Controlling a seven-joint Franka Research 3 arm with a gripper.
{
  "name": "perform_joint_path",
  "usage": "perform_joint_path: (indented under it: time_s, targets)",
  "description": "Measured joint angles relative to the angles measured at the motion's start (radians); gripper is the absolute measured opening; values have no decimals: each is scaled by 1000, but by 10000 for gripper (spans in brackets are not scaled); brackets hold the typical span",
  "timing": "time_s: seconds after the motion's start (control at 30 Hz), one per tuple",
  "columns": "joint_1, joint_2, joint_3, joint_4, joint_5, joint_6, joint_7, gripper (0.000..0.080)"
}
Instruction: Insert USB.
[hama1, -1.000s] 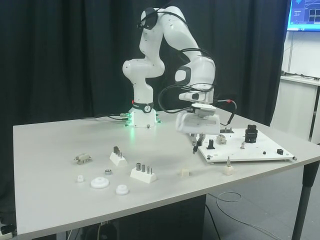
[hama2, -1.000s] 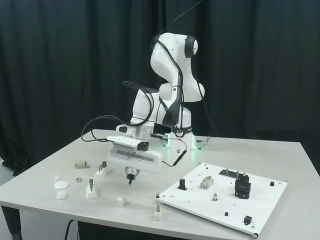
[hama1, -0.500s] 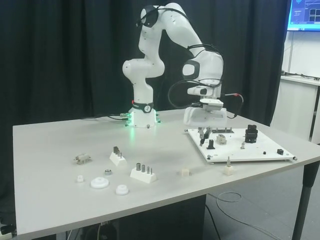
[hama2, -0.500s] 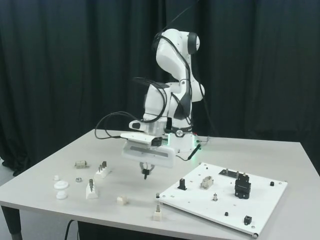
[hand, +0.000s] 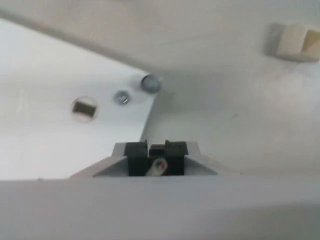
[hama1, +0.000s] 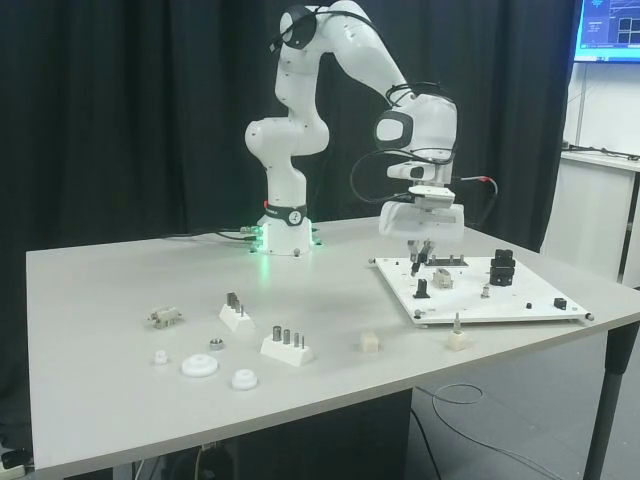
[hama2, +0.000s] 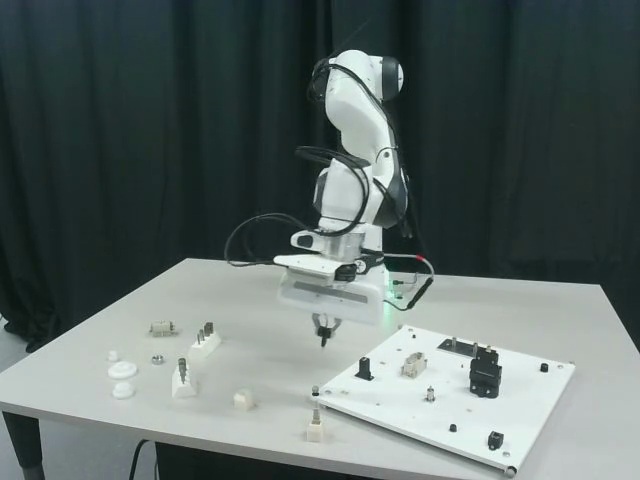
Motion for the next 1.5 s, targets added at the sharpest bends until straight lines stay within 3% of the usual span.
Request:
perform_joint_path:
  time_s: [0.4, 0.73, 1.07, 1.5]
  targets:
    - [0, -75, 72, -89, -41, -1, 182, 68]
    - [0, -117, 111, -140, -61, 10, 327, 68]
    - [-3, -124, 119, -173, -71, 69, 416, 68]
    - [-28, -124, 119, -208, -71, 159, 432, 68]
